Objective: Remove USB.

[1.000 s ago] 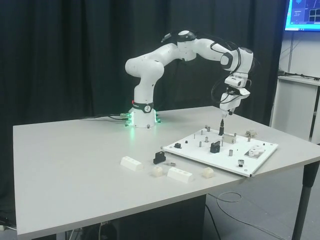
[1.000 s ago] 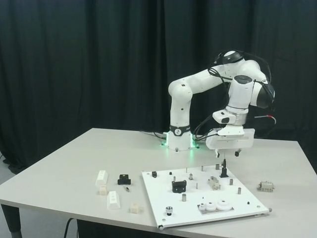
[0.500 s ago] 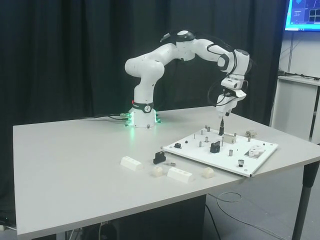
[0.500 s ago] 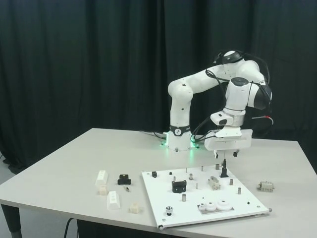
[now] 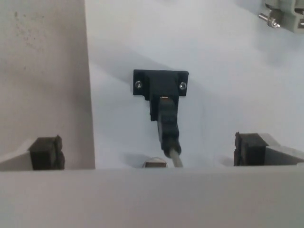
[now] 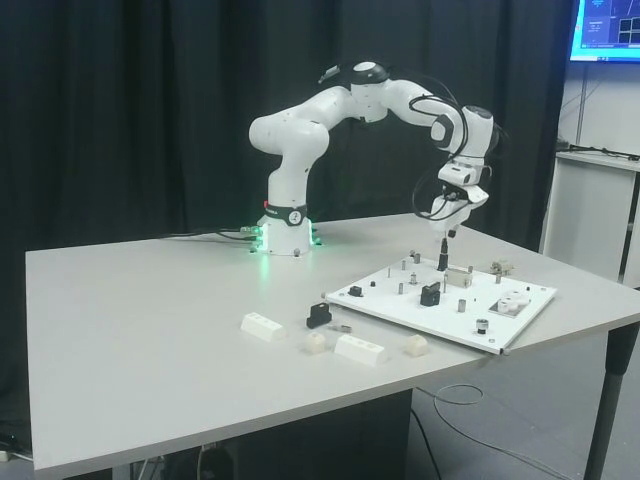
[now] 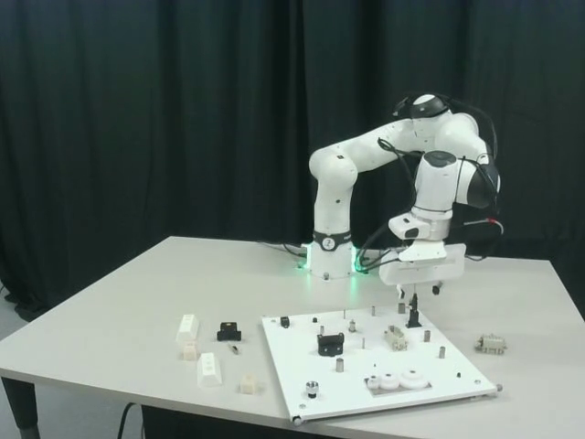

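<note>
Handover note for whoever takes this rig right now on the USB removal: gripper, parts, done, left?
Gripper: open, hovering above the USB plug, fingers apart on either side of it, not touching.
USB plug: upright and seated in its black socket on the white board, near the board's far edge from the second room view.
Done: gripper lined up over the plug.
Left: descend, close on the plug, pull it straight out.

White blocks [image 6: 263, 325] [image 6: 361, 349] lie on grey table [image 6: 140, 300], in front of white board [image 6: 510, 325]. Small black bracket [image 6: 319, 315] sits between them, near board edge. Two white gears [image 7: 398, 380] rest at board's front. Metal connector [image 7: 491, 344] lies on table beside board. Black curtain [image 7: 164, 110] behind.
</note>
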{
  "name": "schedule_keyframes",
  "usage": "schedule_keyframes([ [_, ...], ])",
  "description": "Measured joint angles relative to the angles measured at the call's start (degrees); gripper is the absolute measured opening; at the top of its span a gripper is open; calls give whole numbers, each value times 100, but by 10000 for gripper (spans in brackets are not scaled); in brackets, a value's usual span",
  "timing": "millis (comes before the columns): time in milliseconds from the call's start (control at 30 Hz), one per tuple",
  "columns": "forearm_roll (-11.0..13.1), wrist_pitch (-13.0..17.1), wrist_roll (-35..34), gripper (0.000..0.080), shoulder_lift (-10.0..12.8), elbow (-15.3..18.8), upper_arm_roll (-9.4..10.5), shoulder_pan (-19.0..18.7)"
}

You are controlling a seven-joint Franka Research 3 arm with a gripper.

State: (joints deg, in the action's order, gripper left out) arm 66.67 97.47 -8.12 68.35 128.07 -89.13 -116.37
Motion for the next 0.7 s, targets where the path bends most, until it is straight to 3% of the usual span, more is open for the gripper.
schedule_keyframes([
  [667, 47, 281, -6, 800, 0, 118, 91, -114],
  [700, 47, 284, -7, 698, 0, 122, 91, -114],
])
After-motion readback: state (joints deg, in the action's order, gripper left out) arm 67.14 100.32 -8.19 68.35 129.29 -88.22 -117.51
